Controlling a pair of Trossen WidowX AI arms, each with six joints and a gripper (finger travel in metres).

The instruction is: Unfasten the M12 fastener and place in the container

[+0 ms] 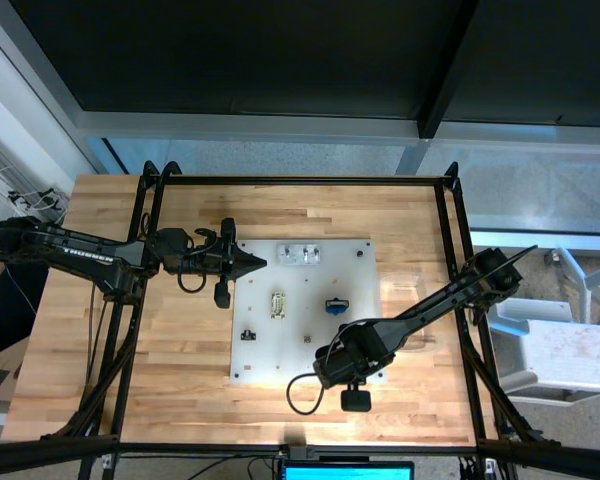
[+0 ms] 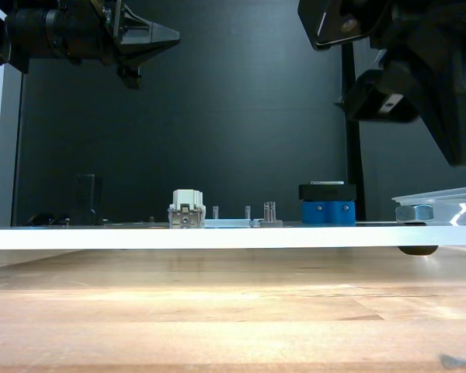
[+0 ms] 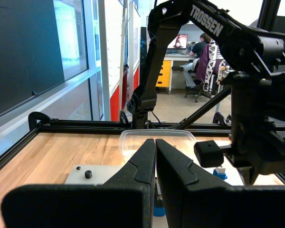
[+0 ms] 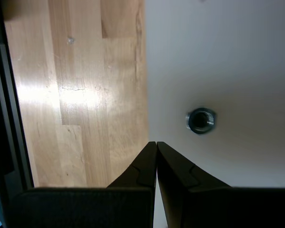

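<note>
- The small silver hex nut (image 4: 201, 120) sits low on the flat white board (image 4: 237, 57) with a dark core, seemingly on its stud, so unfastening looks unfinished.
- The right end effector (image 4: 156, 144) is pinched closed on nothing, and the nut lies just beside its tips.
- The clear plastic rectangular container (image 2: 450, 203) stands beyond the nut, and placing is not yet done.
- The left end effector (image 3: 155, 141) is closed and raised, well apart from the nut.

Table (image 1: 180, 400): light butcher-block wood top in joined planks, bordered by a black metal frame (image 1: 300, 180) whose rails run along the far, left and right sides. Lying on it: one flat white board (image 1: 265, 355), set right of centre, and one clear container (image 3: 133, 137), just beside the board's right edge.
</note>
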